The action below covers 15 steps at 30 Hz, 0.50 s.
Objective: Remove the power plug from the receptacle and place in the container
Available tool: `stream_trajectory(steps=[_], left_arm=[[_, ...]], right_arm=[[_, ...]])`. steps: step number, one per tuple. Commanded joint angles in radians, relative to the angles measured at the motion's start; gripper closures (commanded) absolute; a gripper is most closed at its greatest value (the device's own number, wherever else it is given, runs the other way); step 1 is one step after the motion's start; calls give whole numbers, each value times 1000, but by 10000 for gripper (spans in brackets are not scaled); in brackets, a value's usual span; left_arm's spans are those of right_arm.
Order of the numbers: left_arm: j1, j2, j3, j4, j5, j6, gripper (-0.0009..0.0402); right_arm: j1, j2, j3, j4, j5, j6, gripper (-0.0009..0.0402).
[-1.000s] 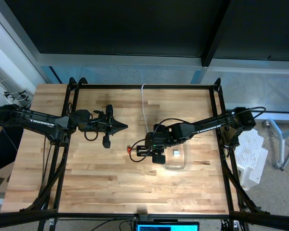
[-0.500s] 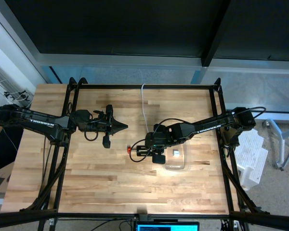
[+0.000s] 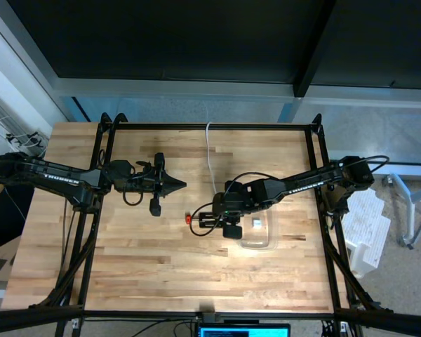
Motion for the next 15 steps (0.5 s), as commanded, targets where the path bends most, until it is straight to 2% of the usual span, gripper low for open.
stream_trajectory(steps=[1, 15], left_arm=[[0, 0, 0, 0, 0, 0, 393], [0, 0, 0, -1, 0, 0, 393]], right_arm=[[1, -16, 3, 0, 3, 0, 393], [0, -36, 56, -81, 3, -3, 393]])
